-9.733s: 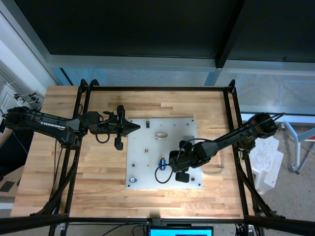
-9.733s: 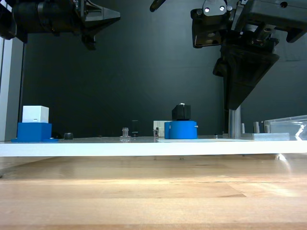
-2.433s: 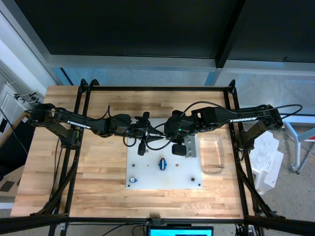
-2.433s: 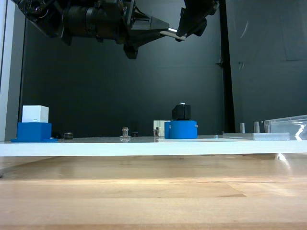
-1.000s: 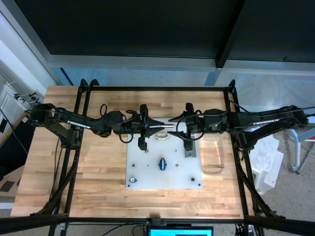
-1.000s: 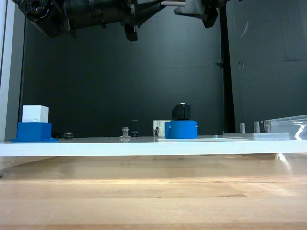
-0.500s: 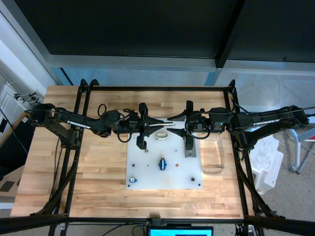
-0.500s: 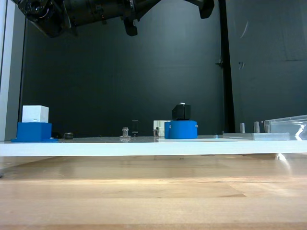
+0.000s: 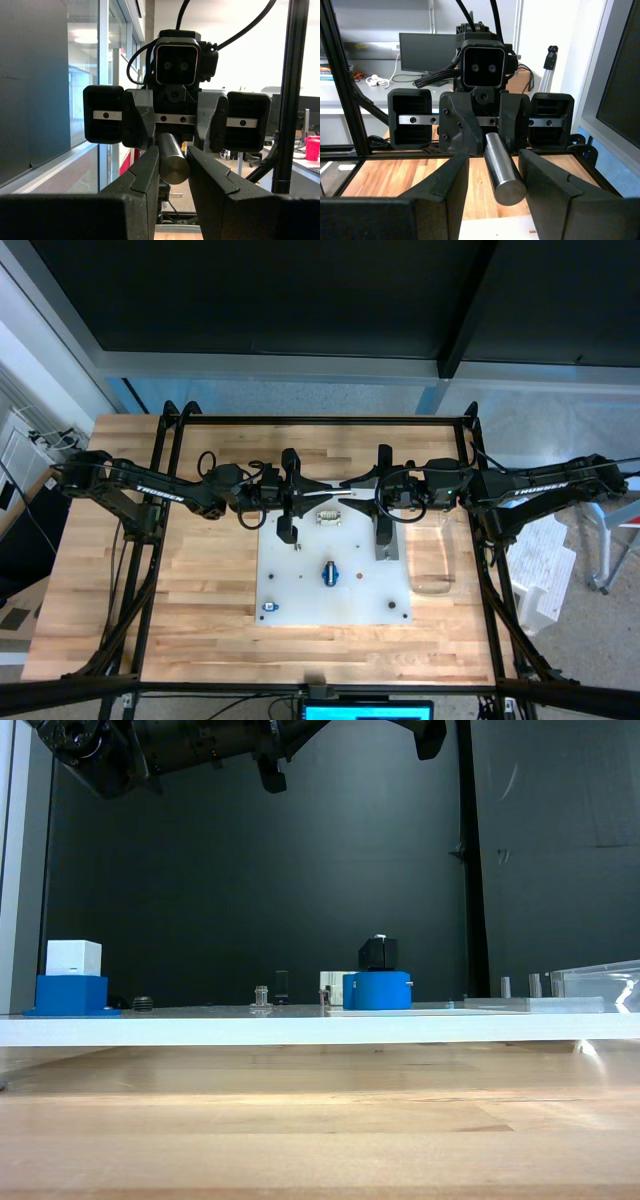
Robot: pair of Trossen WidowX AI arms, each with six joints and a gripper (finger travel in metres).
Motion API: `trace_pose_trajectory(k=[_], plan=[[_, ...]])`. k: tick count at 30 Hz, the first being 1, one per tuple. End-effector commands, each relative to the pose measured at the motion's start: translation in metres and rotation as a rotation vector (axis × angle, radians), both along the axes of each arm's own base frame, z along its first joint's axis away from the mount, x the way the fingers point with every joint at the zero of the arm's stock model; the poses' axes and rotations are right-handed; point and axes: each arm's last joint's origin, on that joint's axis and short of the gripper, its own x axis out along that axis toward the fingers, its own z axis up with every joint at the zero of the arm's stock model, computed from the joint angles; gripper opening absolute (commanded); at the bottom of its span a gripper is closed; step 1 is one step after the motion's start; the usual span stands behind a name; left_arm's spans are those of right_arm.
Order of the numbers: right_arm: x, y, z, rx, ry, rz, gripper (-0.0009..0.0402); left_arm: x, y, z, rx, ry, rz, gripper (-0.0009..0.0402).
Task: Pick the 16mm cylinder and install on the taskboard
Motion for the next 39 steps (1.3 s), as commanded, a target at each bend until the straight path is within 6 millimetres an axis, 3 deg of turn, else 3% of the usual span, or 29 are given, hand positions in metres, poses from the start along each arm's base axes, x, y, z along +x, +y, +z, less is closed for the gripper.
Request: trace_pose_trajectory(k=[1, 19, 30, 39], plan=[[0.0, 0.0, -0.001, 0.0, 0.009, -0.002, 0.0113, 0.0, 0.0, 0.0, 0.0, 0.001, 0.0, 0.0], [0.0, 0.0, -0.001, -0.001, 0.013, -0.002, -0.0001, 0.0, 0.0, -0.001, 0.001, 0.006, -0.002, 0.0003], [-0.001, 0.0, -0.003, 0.001, 0.039, -0.001, 0.0, -0.002, -0.003, -0.007, -0.02, 0.113, -0.099, 0.0126], [-0.003, 0.0, -0.005, 0.023, 0.235, -0.009, 0.0, -0.027, 0.0, 0.001, -0.038, 0.23, -0.049, 0.0126]])
